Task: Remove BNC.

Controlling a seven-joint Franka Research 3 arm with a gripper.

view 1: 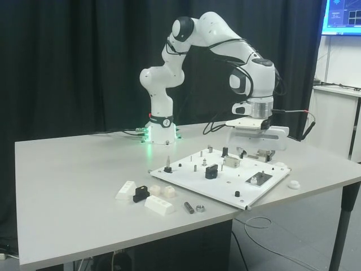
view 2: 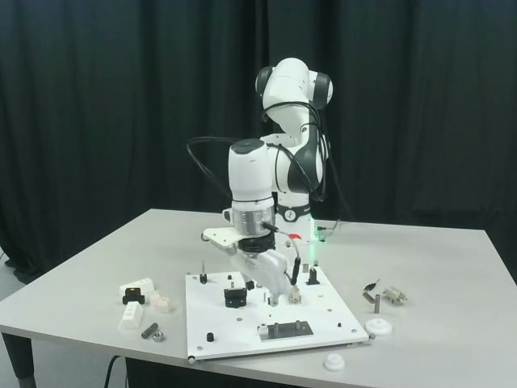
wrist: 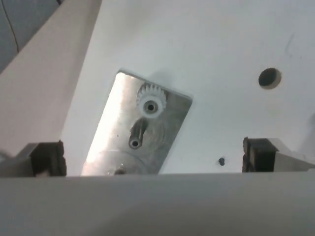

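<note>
The tool (wrist: pixel 152 157) hangs just above the white board (view 1: pixel 186 180), fingers (wrist: pixel 48 158) spread wide and holding nothing, presumably poised to descend on a part. Below it the wrist view shows a dull grey metal plate (wrist: pixel 110 123) set into the board, carrying a small white toothed gear (wrist: pixel 150 103) and a short dark peg (wrist: pixel 136 137). The connector to be removed cannot be identified with certainty; it likely stands among the small fittings near the tool (view 1: pixel 256 153). Loose white blocks (view 1: pixel 159 204) lie on the grey worktop (view 1: pixel 67 175) left of the board.
</note>
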